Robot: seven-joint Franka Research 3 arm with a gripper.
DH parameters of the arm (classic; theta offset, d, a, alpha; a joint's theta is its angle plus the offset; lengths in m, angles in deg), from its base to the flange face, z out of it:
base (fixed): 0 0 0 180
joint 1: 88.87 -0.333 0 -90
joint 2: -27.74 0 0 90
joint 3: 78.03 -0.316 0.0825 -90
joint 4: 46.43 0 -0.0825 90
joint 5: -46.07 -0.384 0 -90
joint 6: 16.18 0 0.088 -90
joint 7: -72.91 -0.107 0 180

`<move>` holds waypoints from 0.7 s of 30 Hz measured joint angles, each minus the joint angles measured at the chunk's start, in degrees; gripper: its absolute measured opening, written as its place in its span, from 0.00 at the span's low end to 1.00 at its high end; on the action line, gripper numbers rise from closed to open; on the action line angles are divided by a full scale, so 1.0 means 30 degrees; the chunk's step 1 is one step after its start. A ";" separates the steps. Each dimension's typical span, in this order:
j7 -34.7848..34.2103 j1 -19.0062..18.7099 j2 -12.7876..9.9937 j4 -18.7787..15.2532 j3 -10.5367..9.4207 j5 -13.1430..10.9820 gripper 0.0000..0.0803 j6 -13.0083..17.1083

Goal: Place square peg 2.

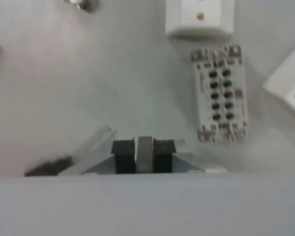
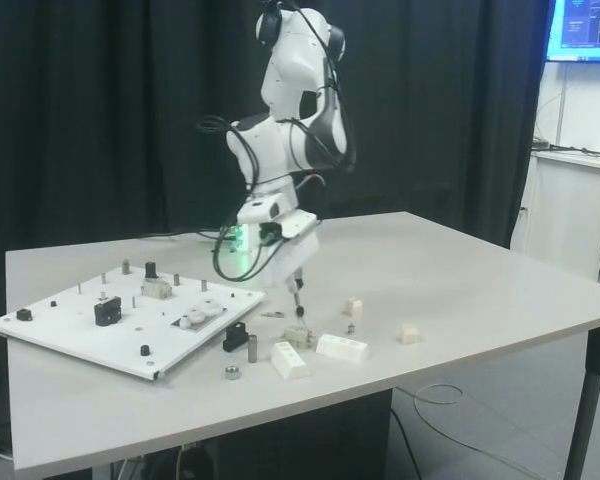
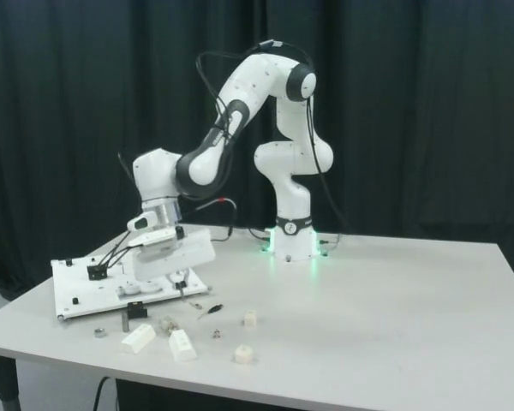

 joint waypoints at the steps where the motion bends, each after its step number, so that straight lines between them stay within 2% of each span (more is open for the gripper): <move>1: -0.0083 -0.0172 -0.0007 -0.0073 -0.0006 -0.0057 0.09 0.0201; 13: -0.0356 -0.1850 -0.0445 -0.0906 -0.0133 -0.1280 0.09 0.2305; 21: -0.0379 -0.2407 -0.1077 -0.1044 -0.0445 -0.1922 0.09 0.3233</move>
